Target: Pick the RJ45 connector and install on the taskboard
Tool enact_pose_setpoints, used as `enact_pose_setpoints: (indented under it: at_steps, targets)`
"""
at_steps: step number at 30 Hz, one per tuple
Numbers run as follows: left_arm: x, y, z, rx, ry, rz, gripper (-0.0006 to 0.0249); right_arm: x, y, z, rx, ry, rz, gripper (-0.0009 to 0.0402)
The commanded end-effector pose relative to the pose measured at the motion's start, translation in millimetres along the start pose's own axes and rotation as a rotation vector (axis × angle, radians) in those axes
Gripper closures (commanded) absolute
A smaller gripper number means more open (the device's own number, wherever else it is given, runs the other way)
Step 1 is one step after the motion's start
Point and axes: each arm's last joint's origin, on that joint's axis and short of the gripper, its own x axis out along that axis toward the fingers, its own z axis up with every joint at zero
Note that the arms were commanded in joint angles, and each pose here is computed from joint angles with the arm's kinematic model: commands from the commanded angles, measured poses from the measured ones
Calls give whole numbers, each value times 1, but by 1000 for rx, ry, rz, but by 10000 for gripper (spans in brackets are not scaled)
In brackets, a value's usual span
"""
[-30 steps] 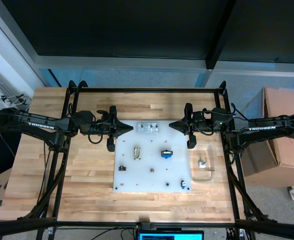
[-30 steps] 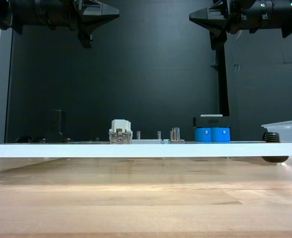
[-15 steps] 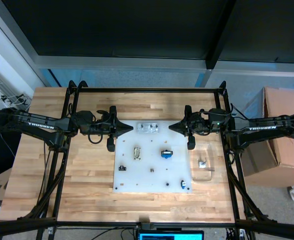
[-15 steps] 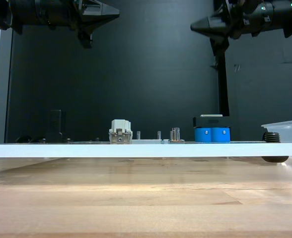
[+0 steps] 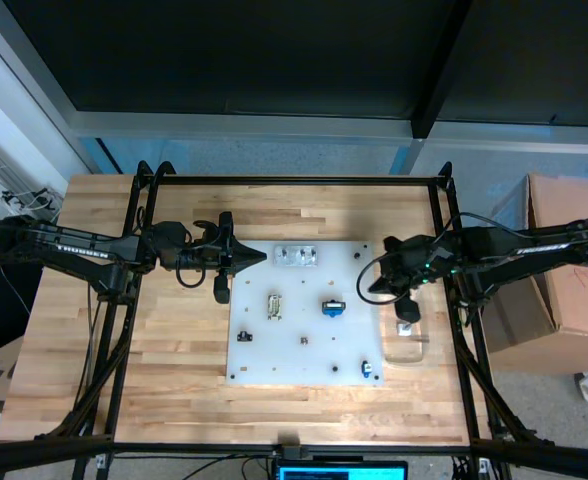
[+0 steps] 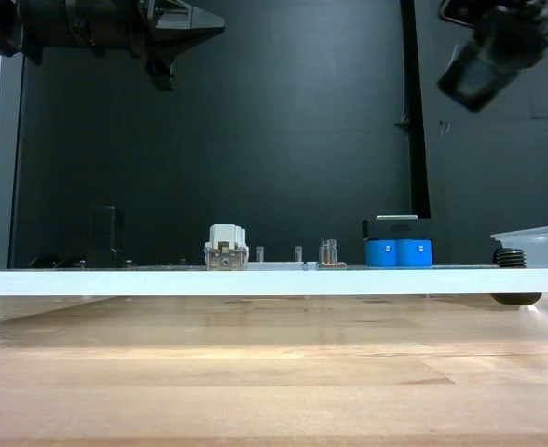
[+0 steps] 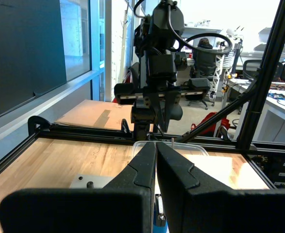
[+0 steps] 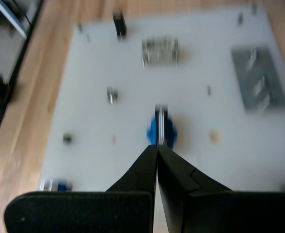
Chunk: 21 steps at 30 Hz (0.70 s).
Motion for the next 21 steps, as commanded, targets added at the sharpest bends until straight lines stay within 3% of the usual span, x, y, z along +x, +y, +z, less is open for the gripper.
enact_pose_setpoints:
  at_steps: [1,11,21]
  targets:
    - [0,0,0,0,-1,0,242,-14,7,-6,2,122,-46,393]
    - [0,0,0,0,0,0,242,-57,22,-9,45,294,-54,394]
    - [0,0,0,0,-1,0,242,-53,26,-11,48,373,-65,394]
